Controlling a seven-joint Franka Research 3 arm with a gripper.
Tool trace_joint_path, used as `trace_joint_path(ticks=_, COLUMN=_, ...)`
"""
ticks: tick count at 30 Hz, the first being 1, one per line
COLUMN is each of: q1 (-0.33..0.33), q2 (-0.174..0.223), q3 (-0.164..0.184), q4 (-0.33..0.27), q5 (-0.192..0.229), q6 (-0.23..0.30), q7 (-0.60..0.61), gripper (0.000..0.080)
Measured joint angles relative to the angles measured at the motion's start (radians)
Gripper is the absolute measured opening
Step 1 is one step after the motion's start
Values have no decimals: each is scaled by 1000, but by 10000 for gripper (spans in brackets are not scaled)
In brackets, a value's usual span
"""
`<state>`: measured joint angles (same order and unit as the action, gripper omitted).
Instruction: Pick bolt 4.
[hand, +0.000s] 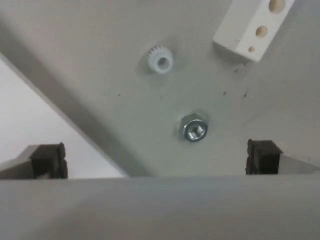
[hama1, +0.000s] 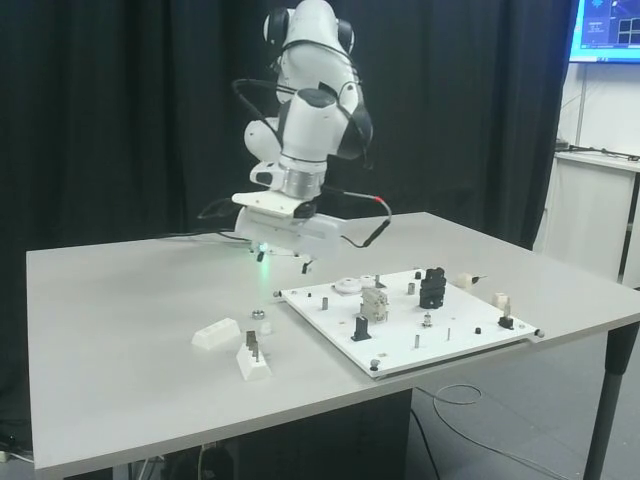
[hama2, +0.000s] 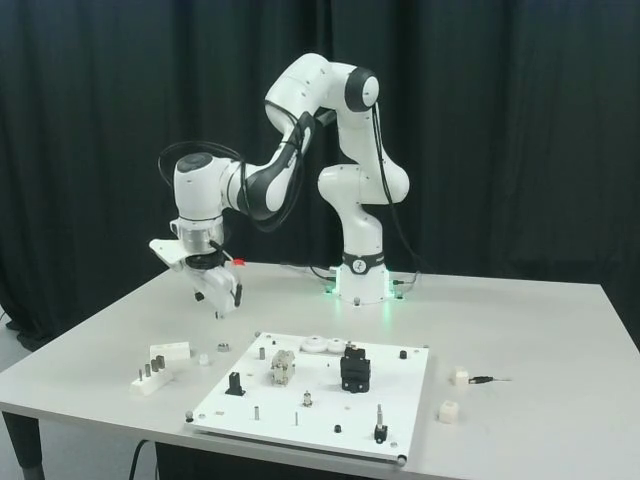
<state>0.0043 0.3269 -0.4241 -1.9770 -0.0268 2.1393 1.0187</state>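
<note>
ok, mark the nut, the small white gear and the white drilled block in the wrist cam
nut (hand: 194, 128), wrist view, on its threaded bore
small white gear (hand: 161, 60), wrist view, on its hub
white drilled block (hand: 253, 26), wrist view, on its holed side face

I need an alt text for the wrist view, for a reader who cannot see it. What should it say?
Seen from the wrist, the open gripper hangs above the grey table, its two black fingertips wide apart and holding nothing. Between them on the table lies a metal nut, with a small white gear and a white block with holes beyond it.
</note>
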Motion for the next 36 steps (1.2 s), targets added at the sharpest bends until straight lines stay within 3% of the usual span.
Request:
trace_joint_path(ticks=9, q1=0, q2=-51, q3=-20, q4=-136, q5=3, q6=154, q7=-36, gripper=800)
trace_joint_path(ticks=15, q1=0, q2=-69, q3=-24, q4=-197, q5=3, q6=224, q7=-41, gripper=800)
trace_joint_path(ticks=30, q1=0, q2=-91, q3=-58, q4=-288, q5=4, q6=322, q7=-62, gripper=800)
trace_joint_path(ticks=36, q1=0, q2=-102, q3=-84, q4=-329, q5=32, q6=361, q7=-62, gripper=800)
